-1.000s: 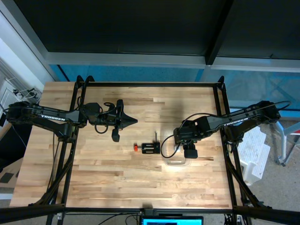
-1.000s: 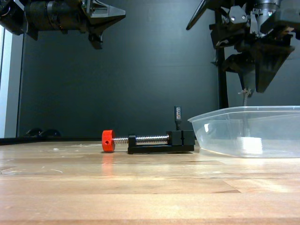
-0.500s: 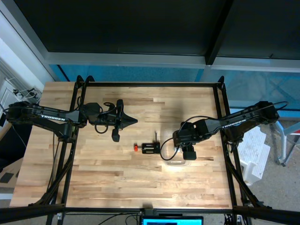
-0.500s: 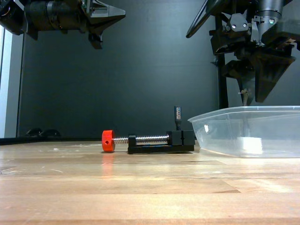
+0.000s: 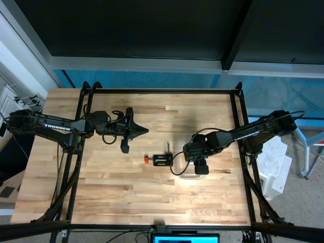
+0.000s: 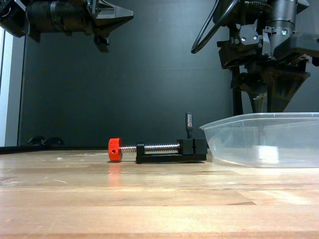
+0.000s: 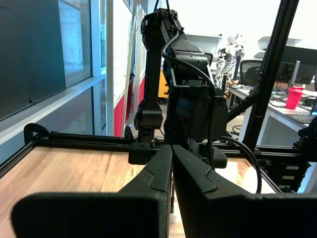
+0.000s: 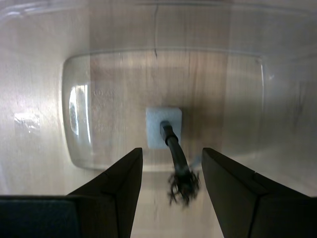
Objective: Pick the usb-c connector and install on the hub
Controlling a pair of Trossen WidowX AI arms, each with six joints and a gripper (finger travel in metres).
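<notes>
Connector [image 8: 171,135] sits in tub [image 8: 114,84] under right claw [image 8: 171,150], left claw [image 7: 172,148] well apart.

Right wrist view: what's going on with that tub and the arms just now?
The right gripper hangs open over the clear tub. Its fingers are either side of the usb-c connector, not touching it. The connector stands in a white block on the tub's floor. The left gripper is shut, high over the left of the table. A clamp sits beside the tub.
</notes>
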